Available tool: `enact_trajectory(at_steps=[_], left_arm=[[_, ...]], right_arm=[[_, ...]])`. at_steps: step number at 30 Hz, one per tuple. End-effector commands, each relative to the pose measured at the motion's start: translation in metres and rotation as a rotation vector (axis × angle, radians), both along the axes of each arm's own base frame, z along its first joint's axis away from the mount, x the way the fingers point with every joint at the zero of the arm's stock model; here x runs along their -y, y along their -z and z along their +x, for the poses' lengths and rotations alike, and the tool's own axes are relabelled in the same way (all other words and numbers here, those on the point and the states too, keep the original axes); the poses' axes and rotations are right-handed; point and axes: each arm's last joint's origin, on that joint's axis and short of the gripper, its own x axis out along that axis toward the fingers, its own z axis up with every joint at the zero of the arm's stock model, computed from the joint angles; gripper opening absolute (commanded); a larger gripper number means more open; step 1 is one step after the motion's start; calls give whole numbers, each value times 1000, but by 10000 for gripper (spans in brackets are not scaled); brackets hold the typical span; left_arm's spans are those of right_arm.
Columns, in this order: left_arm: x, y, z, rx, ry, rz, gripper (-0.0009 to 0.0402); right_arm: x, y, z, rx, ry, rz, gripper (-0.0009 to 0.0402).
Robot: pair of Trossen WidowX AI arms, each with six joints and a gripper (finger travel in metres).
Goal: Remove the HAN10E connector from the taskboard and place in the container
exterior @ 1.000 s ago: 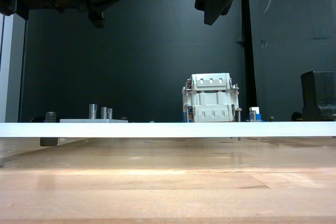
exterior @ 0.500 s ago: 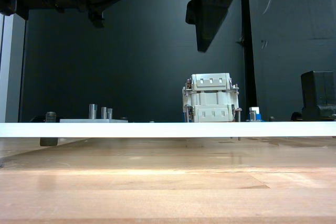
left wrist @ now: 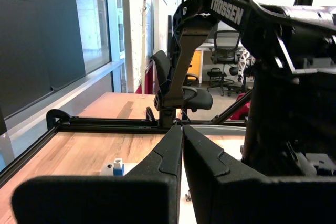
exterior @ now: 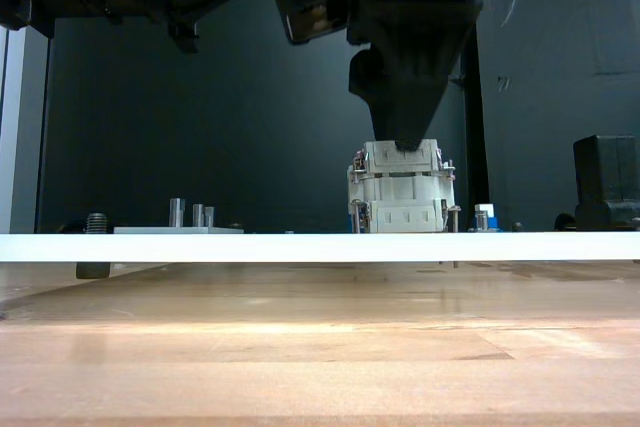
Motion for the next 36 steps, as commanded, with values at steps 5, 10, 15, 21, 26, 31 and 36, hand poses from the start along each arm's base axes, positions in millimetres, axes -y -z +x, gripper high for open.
enact_trajectory(at_steps=[5, 10, 15, 21, 26, 31, 36], left_arm=[[0, 0, 0, 0, 0, 0, 0], [0, 0, 0, 0, 0, 0, 0], [0, 0, 0, 0, 0, 0, 0], [0, 0, 0, 0, 0, 0, 0], [0, 0, 0, 0, 0, 0, 0], [0, 0, 0, 0, 0, 0, 0], [0, 0, 0, 0, 0, 0, 0]], right_arm=[[-1, 10, 3, -14, -19, -6, 285], [-1, 10, 4, -15, -27, -6, 230], [0, 10, 4, -15, -27, -7, 156], [0, 10, 4, -15, -26, -7, 68], [0, 8, 3, -14, -24, -6, 16], [2, -1, -1, -11, -24, -6, 1], [5, -23, -9, 38, -23, 7, 8]])
